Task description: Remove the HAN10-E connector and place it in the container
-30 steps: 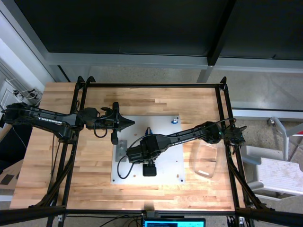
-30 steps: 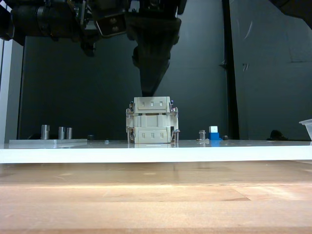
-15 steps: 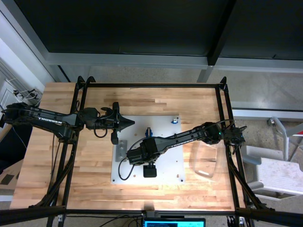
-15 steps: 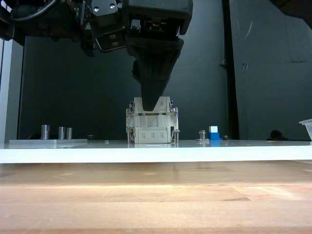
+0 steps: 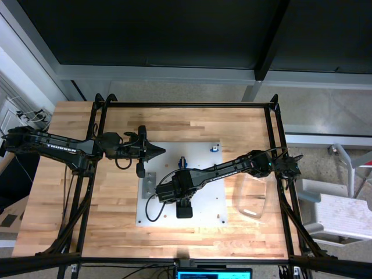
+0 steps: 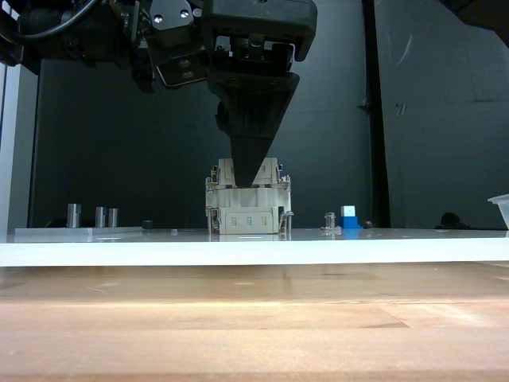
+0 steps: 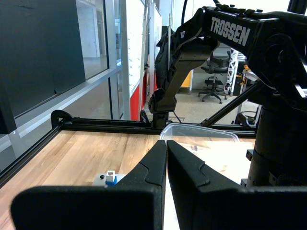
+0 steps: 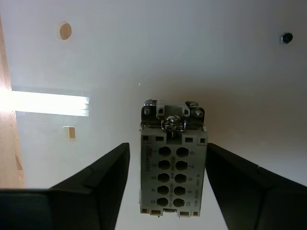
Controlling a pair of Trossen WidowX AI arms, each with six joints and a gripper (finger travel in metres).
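Starting nearest, at the front half of the white board [image 5: 212, 200] on the worktop [image 5: 116, 232]: straddling the HAN10-E connector [image 8: 172, 167] with the right claw [image 8: 167, 148], spread wide, flanking both long sides and not yet pinching. Standing upright there on a grey base [image 6: 248, 221], seemingly plugged into it. Judging the connector as light, stiff and hard-shelled, probably smooth-sided, and likely resisting the first pull out of that base. Favouring a hold across the two long flat flanks, squarely on plastic, keeping clear of the screw end. Expecting to need firm pressure and a straight upward lift, without rocking. Passing rightward to the container [image 5: 251, 200], lying just beside the board's right edge. Ending farthest back at the left claw [image 7: 166, 143], pressed together on nothing, hovering over the board's far left corner.
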